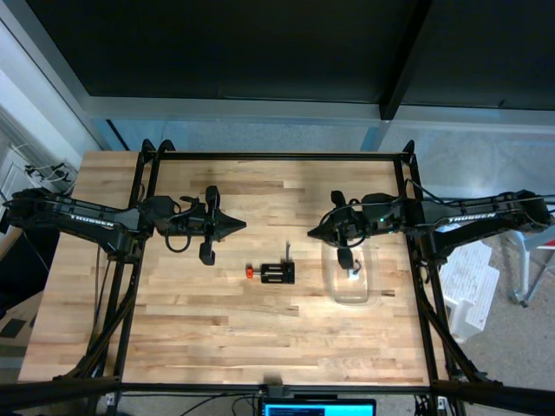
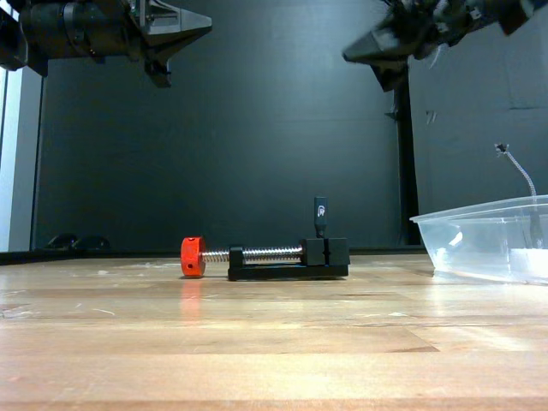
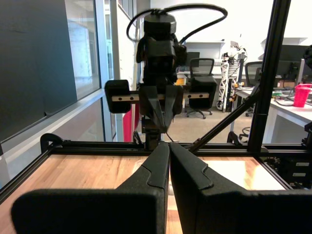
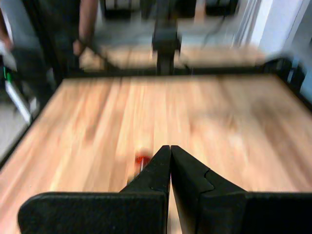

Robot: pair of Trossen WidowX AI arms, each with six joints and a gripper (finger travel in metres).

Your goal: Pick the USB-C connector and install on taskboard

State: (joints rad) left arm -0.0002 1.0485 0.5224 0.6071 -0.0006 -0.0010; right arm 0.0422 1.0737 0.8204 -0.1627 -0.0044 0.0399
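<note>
Low view, left tool (image 2: 204,31), right tool (image 2: 348,56) closed overhead, taskboard (image 2: 288,259) below, tray (image 2: 479,244) cropped

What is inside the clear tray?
A thin cable and something white; the cable's lower end is unclear. Left gripper and right gripper hang shut, high over the table.

Both arms are matte black. The left arm (image 1: 87,221) and right arm (image 1: 473,218) carry white TROSSEN lettering along the forearm. The left gripper (image 1: 240,226), raised above the table (image 1: 217,334), has two wedge-shaped black fingers (image 3: 151,170) tapering to tips that meet. The right gripper (image 1: 312,232), facing it, looks the same. A black cable loop (image 1: 178,242) hangs just behind the left gripper.
</note>
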